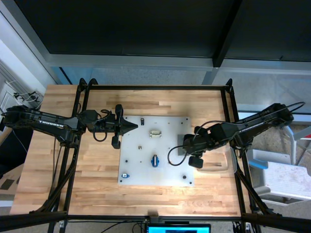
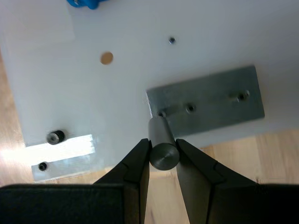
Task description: Pick the 16mm cylinder and place it in the container
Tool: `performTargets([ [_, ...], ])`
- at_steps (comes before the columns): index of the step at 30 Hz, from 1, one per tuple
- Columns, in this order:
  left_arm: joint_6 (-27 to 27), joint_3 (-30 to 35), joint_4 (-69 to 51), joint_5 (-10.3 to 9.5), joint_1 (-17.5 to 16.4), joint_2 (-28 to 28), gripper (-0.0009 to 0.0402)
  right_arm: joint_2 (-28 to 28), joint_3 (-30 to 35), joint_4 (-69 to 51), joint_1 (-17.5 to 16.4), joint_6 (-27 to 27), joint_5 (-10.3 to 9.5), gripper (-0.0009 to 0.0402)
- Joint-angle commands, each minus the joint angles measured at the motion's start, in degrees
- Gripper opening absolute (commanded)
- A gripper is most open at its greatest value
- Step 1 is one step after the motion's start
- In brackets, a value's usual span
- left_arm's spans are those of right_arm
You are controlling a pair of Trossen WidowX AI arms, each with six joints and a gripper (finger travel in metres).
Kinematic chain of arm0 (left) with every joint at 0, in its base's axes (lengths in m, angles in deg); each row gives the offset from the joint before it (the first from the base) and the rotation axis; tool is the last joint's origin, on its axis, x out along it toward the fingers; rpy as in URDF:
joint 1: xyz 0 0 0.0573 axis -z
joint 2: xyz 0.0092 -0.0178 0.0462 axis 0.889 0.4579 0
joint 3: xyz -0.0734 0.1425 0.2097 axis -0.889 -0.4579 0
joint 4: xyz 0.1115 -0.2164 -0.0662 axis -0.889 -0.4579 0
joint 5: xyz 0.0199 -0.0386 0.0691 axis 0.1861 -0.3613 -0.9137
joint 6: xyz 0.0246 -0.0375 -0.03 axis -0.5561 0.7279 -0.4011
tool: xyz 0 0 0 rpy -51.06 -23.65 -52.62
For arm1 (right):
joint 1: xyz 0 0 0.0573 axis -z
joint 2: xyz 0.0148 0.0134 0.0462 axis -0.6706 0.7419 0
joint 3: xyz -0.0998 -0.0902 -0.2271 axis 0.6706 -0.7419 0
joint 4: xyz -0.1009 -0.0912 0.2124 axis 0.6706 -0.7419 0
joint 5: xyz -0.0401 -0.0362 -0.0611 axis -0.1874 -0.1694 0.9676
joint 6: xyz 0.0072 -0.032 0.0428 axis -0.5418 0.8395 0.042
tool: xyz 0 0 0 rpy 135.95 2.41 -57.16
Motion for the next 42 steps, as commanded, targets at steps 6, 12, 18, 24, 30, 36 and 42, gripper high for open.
performTargets([
  [6,-0.02,0.02,0.0,0.02,0.0,0.0,0.0,-5.31,-5.84,0.33,-0.94,-3.87,0.02,0.0012],
  [12,-0.02,0.02,0.02,0.02,0.0,0.0,0.0,-8.81,-9.64,0.66,-2.91,-6.62,0.02,0.0012],
  [18,-0.02,0.02,0.02,0.02,0.0,0.0,0.0,-11.17,-12.81,0.87,-5.31,-9.25,0.07,0.0012],
  [24,-0.02,0.02,0.0,0.02,0.0,0.0,0.0,-12.66,-16.81,3.78,-7.06,-10.38,0.07,0.0012],
  [30,-0.02,0.02,0.02,0.02,0.0,0.0,0.0,-12.74,-20.22,8.68,-7.56,-11.3,-0.04,0.0012],
  [36,0.0,0.02,0.02,0.02,-0.02,0.0,0.0,-12.74,-22.34,12.39,-8.07,-11.69,-0.52,0.0012],
  [42,0.0,0.02,0.02,0.02,-0.02,0.02,0.0,-12.74,-23.1,13.03,-8.26,-11.93,-0.61,0.0012],
])
